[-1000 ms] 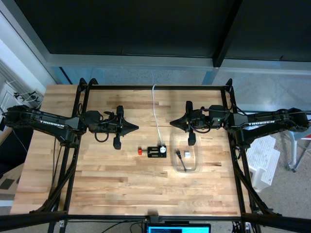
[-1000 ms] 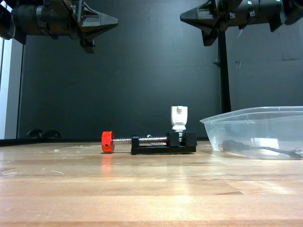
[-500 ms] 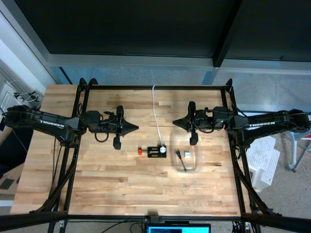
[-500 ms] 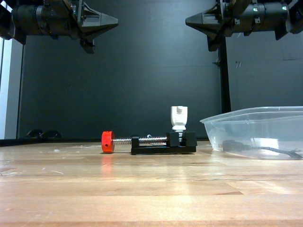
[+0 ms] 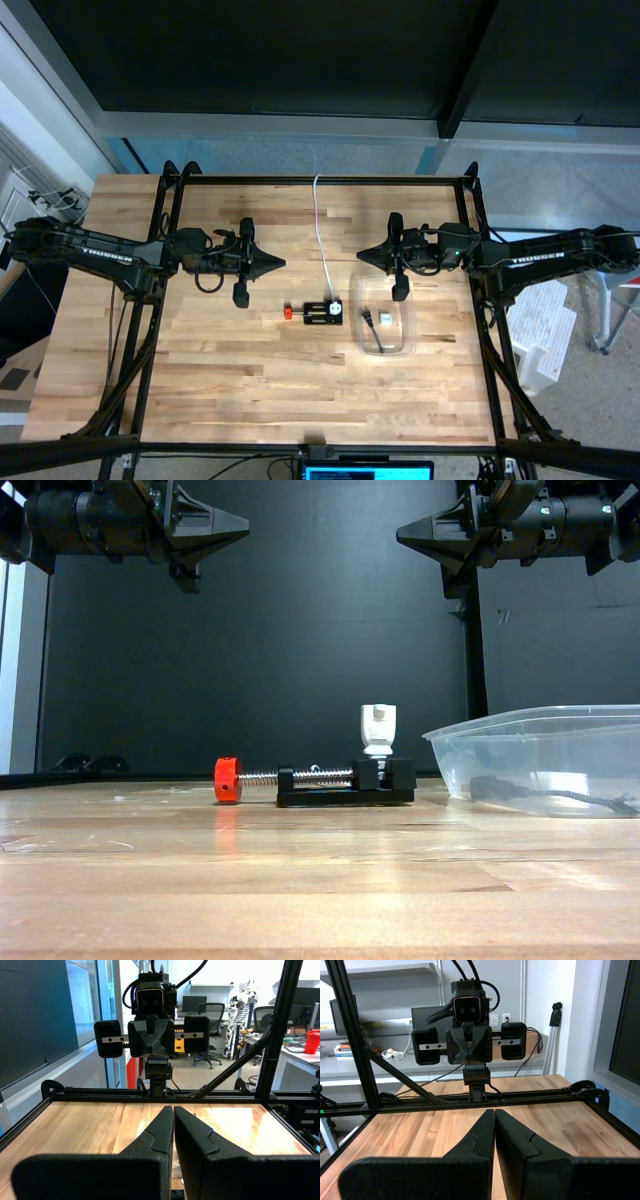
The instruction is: Remove the power plug from the receptacle and place in the container
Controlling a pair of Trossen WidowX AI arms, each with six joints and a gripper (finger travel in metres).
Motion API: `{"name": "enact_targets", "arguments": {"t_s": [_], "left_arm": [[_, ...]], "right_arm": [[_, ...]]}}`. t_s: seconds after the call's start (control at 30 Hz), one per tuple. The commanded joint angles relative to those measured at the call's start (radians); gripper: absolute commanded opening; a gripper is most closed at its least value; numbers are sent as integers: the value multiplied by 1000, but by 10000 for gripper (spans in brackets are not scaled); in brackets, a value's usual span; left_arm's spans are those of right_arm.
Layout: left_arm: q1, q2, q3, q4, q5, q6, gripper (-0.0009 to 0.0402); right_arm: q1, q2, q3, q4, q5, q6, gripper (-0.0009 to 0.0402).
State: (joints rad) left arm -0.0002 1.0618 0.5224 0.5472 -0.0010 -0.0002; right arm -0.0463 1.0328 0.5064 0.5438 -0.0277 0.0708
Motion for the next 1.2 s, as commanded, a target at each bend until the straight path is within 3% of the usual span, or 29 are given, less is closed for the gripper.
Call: {"name": "enact_targets", "arguments": {"t_s": [0.03,0.13,1.2], "left_arm": [[0,0,0,0,0,0,0],[0,0,0,0,0,0,0],[0,0,0,0,0,0,0]], "right_arm": [[2,1,1,0,-2,0,0],[3,1,1,0,-19,5,0],[8,1,3,-3,-18,14,0]]}}
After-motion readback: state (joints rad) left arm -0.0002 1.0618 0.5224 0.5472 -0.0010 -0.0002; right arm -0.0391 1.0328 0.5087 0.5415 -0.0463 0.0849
